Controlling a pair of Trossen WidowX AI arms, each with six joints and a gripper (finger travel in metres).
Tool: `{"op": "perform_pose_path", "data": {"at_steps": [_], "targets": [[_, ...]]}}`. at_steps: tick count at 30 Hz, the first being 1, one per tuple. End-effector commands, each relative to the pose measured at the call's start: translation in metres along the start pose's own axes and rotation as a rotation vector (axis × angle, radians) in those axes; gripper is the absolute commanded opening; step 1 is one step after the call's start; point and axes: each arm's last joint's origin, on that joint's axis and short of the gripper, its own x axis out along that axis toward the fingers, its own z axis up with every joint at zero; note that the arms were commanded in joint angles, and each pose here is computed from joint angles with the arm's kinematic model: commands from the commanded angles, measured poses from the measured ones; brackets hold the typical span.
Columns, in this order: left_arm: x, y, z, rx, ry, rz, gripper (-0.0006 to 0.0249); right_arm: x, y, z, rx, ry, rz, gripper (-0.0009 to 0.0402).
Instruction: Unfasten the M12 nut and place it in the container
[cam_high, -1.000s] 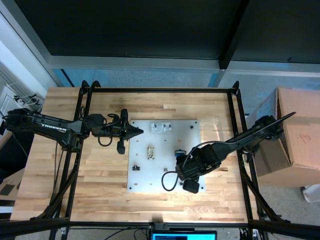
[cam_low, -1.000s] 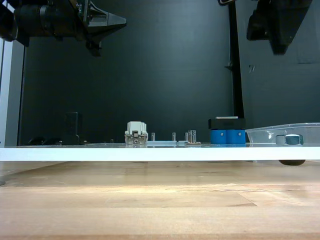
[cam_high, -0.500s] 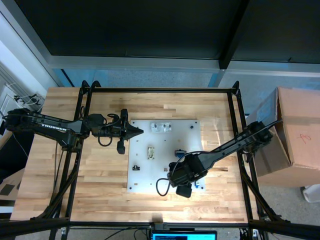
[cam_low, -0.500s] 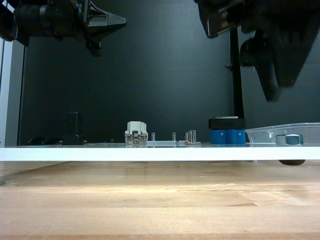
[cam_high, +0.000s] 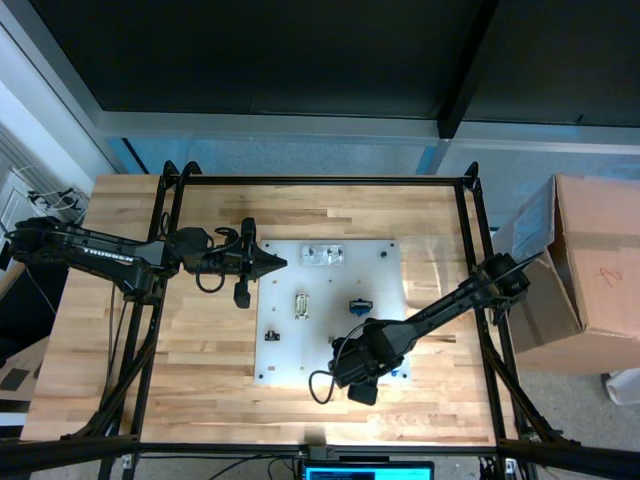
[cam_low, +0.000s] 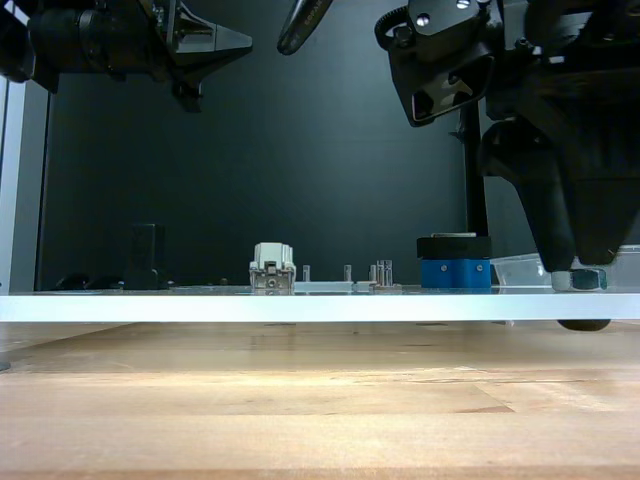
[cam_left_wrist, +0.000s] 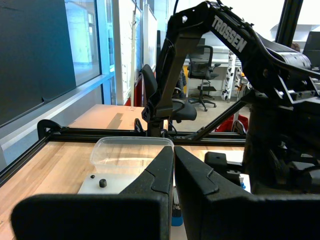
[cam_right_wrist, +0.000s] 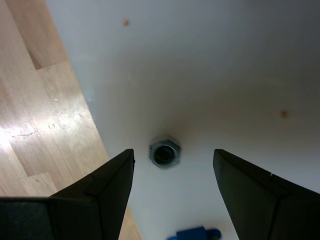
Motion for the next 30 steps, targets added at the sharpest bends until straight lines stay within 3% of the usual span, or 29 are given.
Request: {"op": "perform_pose_path", "data": {"at_steps": [1,12,30], "targets": [[0.0001,0.0001,-0.0001,0.000,0.001,0.000,0.0000,0.0029,0.0005,-0.0003,-0.001,-0.002,0.000,0.0220],[0.0001,0.0000,-0.0001,0.000,0.000,0.000,0.0000,0.0060,-0.0010,-0.0013,0.007,-0.015,-0.021,0.0209],[0.0001,0.0000,-0.0001,0.000,0.000,0.000,0.0000,0.0094,-0.0019,-0.0032,-0.059,-0.010,-0.025,0.0036]]}}
